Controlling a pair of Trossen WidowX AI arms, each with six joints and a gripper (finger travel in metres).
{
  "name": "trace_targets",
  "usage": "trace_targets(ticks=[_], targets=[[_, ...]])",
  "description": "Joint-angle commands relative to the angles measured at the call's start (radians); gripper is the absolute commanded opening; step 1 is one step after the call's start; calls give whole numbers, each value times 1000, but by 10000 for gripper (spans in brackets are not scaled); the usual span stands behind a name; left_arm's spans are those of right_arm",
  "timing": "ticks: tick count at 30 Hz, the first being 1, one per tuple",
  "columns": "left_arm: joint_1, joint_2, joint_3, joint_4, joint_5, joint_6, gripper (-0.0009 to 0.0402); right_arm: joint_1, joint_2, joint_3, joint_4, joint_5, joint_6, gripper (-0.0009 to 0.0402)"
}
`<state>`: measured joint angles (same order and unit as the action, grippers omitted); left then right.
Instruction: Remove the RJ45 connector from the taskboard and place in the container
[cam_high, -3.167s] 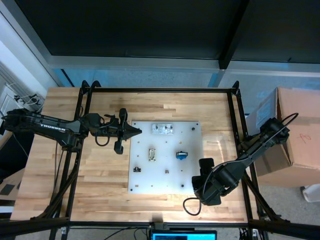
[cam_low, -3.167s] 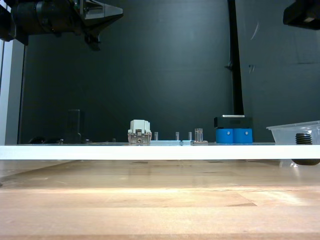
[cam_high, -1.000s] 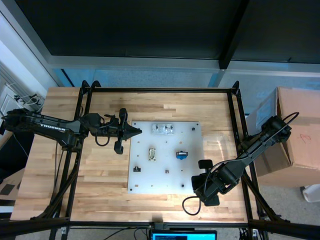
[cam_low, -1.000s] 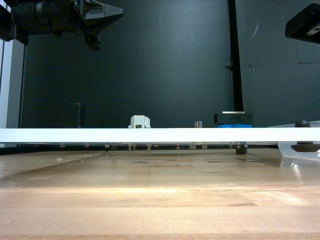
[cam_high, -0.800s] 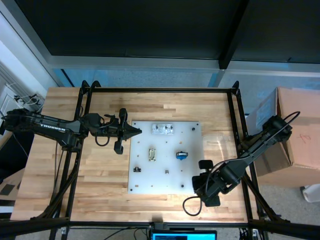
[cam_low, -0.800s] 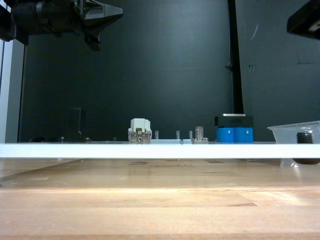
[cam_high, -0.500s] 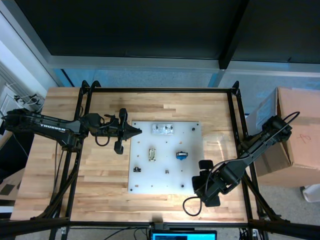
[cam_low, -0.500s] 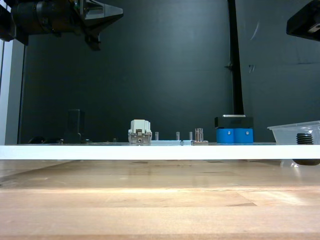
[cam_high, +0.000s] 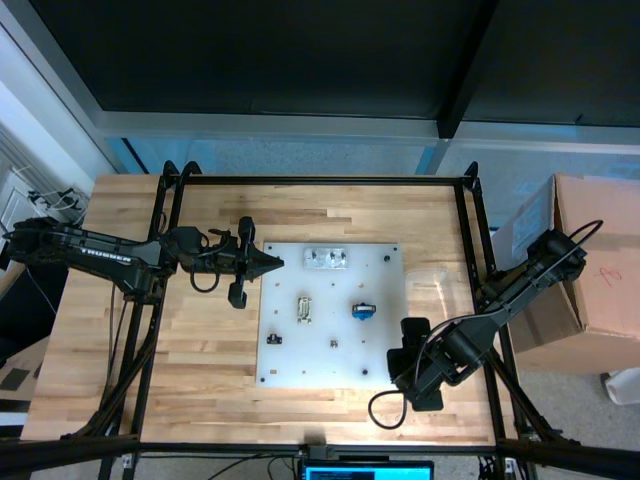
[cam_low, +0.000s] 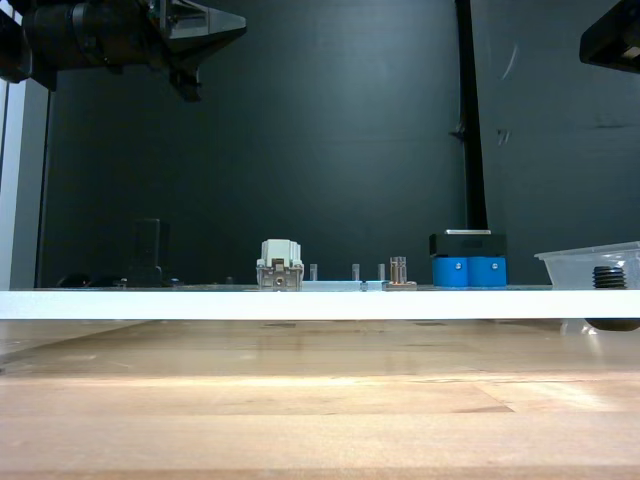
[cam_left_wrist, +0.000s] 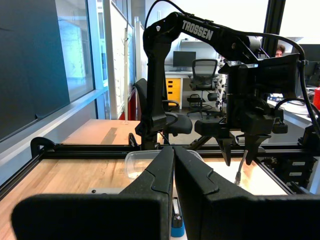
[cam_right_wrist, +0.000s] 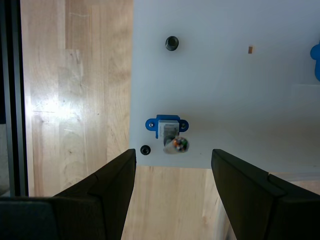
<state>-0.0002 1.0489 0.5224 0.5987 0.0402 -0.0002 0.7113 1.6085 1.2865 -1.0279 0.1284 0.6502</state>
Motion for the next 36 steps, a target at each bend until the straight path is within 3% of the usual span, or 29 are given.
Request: trace_targets(ticks=[1,28,36], targets=[[0,0,0,0,0,0,0,0,9,-11,1,2,18,210],[0,0,0,0,0,0,0,-4,37,-153,207,27,-8,189],[0,0,0,0,0,0,0,-4,37,-155,204,27,-11,139]])
